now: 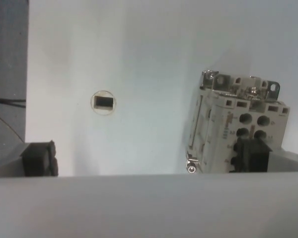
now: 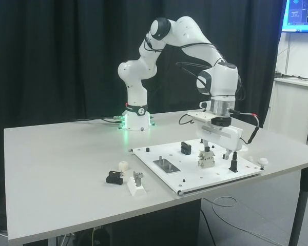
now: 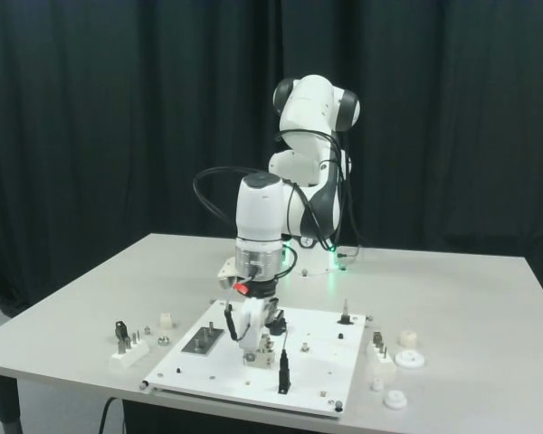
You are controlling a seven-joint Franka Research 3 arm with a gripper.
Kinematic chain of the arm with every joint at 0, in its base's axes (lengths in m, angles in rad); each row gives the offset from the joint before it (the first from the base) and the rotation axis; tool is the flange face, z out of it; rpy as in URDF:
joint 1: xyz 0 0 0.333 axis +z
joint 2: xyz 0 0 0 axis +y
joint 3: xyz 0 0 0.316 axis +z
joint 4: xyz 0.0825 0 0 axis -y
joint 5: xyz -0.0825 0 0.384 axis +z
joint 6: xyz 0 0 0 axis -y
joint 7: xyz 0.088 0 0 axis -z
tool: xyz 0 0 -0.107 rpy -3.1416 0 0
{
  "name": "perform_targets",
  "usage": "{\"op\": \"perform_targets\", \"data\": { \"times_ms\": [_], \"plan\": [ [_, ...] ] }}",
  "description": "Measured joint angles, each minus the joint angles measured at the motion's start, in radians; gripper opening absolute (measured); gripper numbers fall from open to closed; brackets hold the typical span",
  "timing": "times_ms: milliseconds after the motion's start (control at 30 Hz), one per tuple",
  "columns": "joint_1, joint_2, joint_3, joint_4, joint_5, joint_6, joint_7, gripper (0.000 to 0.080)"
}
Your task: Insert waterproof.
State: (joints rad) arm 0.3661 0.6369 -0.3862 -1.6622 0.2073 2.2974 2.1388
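My gripper (image 1: 144, 158) is open and holds nothing; its black fingertips (image 1: 38, 158) stand wide apart just above the white board (image 2: 159, 152). One fingertip is in front of a connector block with metal clamps (image 1: 223, 129), which stands on the board (image 2: 206, 157). The other fingertip is near the board's edge. Between them, a small rectangular socket hole inside a circle (image 1: 103, 102) is set in the board. In the first room view the gripper (image 2: 219, 154) hangs low over the board's right part. No waterproof plug is between the fingers.
On the board lie a grey metal plate (image 2: 167, 165) and a black block (image 2: 185, 148). Left of the board on the table are a black part (image 2: 113, 178), a small white part (image 2: 123, 165) and a white holder with metal pins (image 2: 137, 183). White round parts (image 3: 407, 349) lie at the board's other side.
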Motion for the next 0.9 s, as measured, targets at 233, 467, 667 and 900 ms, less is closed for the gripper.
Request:
{"op": "perform_targets", "data": {
  "times_ms": [233,467,667,900],
  "plan": [
    [0.000,0.002,0.000,0.003,0.000,0.000,-0.002,0.0800],
    [0.001,0.011,0.007,0.006,0.000,0.002,-0.003,0.0800],
    [0.000,0.022,0.006,0.017,-0.004,-0.005,-0.003,0.0800],
    [0.001,0.022,0.006,0.021,-0.018,-0.010,-0.003,0.0800]
  ]
}}
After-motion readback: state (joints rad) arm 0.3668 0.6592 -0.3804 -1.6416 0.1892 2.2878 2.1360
